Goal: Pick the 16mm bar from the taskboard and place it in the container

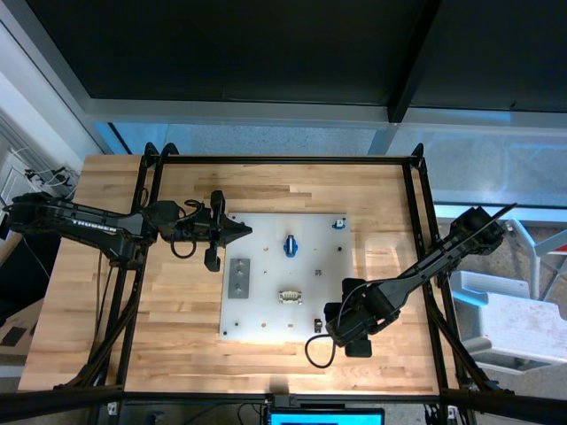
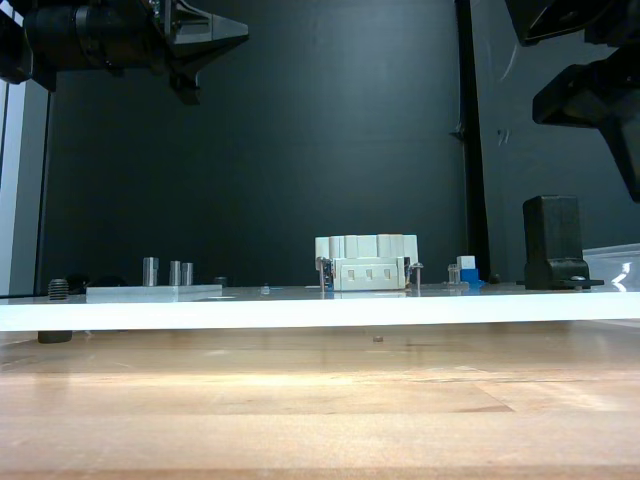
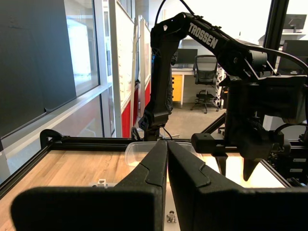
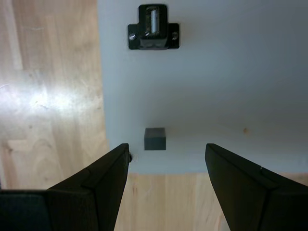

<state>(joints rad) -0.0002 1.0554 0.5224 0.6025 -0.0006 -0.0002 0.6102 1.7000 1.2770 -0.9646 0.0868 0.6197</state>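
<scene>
The 16mm bar (image 4: 155, 138), a tiny dull-grey metal stub seen end-on as a squarish face, stands in the flat white square taskboard (image 4: 216, 77) close to one corner. The right gripper (image 4: 167, 147) is held above it, fingers spread and empty, with the bar just beyond their tips.

The stub is judged stiff, light and smooth enough to slip. It is best pinched squarely across two opposite flat sides and drawn straight up.

A black socket-like fitting (image 4: 153, 26) is set well apart, so open room is left around the bar. Two board edges and the pale wooden table (image 4: 48, 96) lie near.

The see-through plastic container (image 3: 137, 150) is seen on the right arm's side. The left gripper (image 3: 167, 142), fingers pressed together, is held high over the board's far left corner, out of the way.
</scene>
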